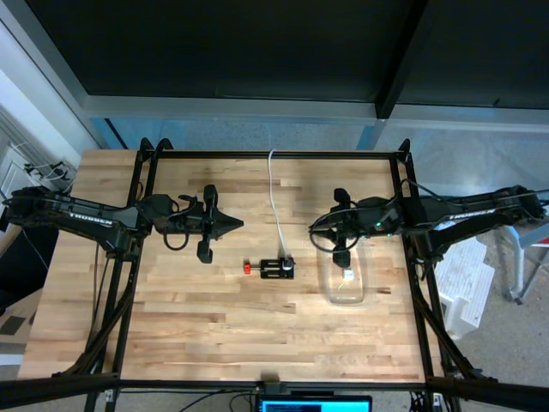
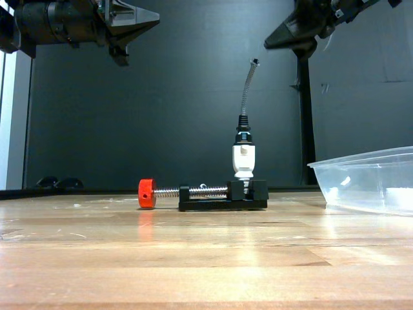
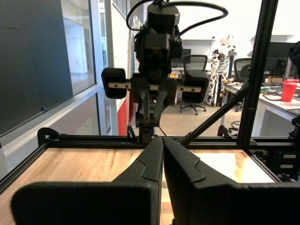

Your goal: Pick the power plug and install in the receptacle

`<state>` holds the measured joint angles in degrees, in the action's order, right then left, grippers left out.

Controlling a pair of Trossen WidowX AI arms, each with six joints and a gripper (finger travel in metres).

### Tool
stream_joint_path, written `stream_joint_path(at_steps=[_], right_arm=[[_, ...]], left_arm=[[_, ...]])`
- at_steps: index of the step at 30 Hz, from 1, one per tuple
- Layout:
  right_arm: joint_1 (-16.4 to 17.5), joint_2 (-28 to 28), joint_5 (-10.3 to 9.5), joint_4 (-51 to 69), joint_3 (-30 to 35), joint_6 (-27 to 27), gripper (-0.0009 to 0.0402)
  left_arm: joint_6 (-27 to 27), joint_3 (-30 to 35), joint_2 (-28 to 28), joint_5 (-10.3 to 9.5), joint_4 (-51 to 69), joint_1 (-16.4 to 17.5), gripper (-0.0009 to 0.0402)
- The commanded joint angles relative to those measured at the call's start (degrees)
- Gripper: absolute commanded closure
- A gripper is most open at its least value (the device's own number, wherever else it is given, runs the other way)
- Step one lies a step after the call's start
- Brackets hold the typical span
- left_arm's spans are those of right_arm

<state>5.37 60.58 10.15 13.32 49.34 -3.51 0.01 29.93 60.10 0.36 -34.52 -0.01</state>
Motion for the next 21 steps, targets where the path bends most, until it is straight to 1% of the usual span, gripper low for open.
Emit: stream_joint_path(at_steps=[1, 4, 7, 12, 17, 18, 20, 21], right_arm=[[-1.8, -2.6, -2.82, -5.4, -2.9, 0.9, 0.0389], [-3.4, -4.8, -5.57, -10.0, -5.3, 0.9, 0.0394], [-4.6, -6.5, -7.17, -15.2, -7.8, 0.9, 0.0392], [-5.0, -8.9, -7.32, -25.1, -12.7, 0.9, 0.0394], [-5.4, -10.1, -7.52, -30.6, -16.7, 0.8, 0.0393], [-5.7, -10.3, -7.98, -31.3, -17.3, 0.8, 0.0393], [-6.5, -10.3, -10.03, -32.6, -18.3, 0.3, 0.0393], [-7.1, -10.3, -9.99, -32.9, -18.6, -0.4, 0.0393]], left_arm=[[0.0, 0.0, 0.0, 0.02, 0.0, 0.0, 0.0393], [0.0, 0.0, 0.0, 0.02, 0.0, 0.0, 0.0393], [0.0, 0.0, 0.0, 0.02, 0.0, 0.0, 0.0393], [0.0, 0.0, 0.0, 0.02, 0.0, 0.0, 0.0393], [0.0, 0.0, 0.0, 0.02, 0.0, 0.0, 0.0393], [0.0, 0.0, 0.0, 0.02, 0.0, 0.0, 0.0393], [0.0, 0.0, 0.0, 0.02, 0.0, 0.0, 0.0393], [0.0, 0.0, 0.0, 0.02, 0.0, 0.0, 0.0393]])
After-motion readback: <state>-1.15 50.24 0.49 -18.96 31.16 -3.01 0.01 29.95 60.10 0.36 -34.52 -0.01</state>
